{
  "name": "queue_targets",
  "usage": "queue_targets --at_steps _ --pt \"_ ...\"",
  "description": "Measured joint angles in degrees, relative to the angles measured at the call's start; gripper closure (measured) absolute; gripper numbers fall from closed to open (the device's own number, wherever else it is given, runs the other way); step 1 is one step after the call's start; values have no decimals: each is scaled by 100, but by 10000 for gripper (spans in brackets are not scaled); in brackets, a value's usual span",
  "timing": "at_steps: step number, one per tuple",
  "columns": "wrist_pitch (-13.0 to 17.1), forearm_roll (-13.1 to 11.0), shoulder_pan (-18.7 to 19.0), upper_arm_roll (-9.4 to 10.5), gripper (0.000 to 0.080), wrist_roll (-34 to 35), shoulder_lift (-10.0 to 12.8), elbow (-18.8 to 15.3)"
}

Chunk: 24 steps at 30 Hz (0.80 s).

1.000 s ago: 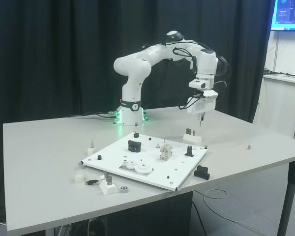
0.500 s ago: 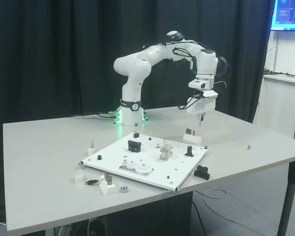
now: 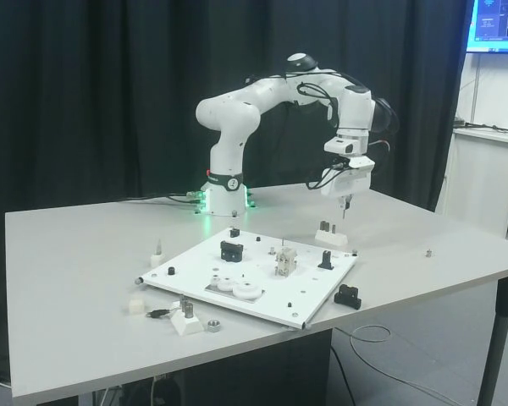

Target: Insert square peg 1.

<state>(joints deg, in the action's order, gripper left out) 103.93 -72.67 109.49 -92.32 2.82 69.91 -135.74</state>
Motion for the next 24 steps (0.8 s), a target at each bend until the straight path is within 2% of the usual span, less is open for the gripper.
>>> queue_targets --at_steps 17,24 --pt "58 11 -81 31 777 -1 0 22" --pt "262 298 -282 31 777 -149 1 12"
